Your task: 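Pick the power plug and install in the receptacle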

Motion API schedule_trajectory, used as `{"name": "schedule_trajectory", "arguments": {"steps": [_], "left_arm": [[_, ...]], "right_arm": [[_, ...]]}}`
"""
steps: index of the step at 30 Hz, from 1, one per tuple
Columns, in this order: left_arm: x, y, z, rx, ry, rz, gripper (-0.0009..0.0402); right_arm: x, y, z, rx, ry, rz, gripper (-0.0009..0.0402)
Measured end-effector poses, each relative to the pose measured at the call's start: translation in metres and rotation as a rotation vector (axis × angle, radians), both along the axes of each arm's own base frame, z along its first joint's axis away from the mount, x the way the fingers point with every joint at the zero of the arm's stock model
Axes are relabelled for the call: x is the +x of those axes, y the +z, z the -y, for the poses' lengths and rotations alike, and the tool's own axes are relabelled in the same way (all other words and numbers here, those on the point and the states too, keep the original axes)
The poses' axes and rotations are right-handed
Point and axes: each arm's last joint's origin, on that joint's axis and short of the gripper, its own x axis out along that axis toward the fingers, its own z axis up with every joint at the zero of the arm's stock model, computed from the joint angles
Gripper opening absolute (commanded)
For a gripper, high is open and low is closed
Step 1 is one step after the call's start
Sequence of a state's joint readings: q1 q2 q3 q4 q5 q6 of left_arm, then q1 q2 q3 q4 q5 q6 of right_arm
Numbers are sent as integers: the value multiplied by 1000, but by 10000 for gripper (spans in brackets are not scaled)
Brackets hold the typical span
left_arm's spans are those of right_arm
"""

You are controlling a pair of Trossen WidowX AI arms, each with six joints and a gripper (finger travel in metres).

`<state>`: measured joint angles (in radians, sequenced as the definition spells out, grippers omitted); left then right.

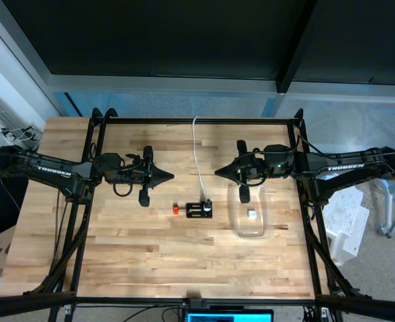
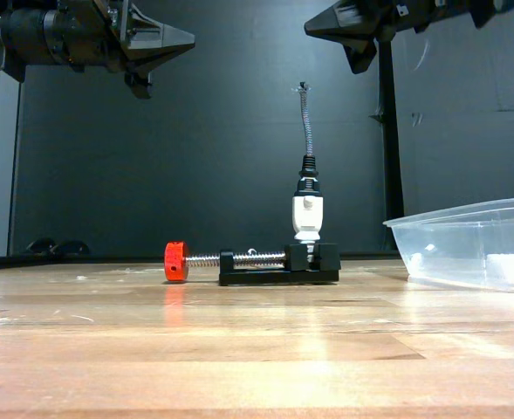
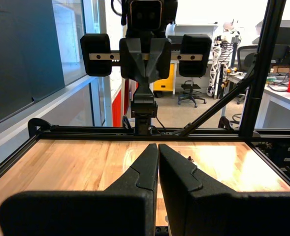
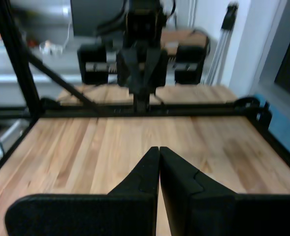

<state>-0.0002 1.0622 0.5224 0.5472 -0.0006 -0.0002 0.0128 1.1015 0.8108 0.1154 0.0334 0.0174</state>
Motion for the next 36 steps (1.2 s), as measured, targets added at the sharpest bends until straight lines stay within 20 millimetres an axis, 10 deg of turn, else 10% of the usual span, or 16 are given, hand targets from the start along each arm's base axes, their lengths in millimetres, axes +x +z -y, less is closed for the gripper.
{"name": "schedule_trajectory", "arguments": {"steps": [36], "left_arm": [[0,0,0,0,0,0,0]], "right_arm": [[-32,-38,4,56,26,204,0]]}}
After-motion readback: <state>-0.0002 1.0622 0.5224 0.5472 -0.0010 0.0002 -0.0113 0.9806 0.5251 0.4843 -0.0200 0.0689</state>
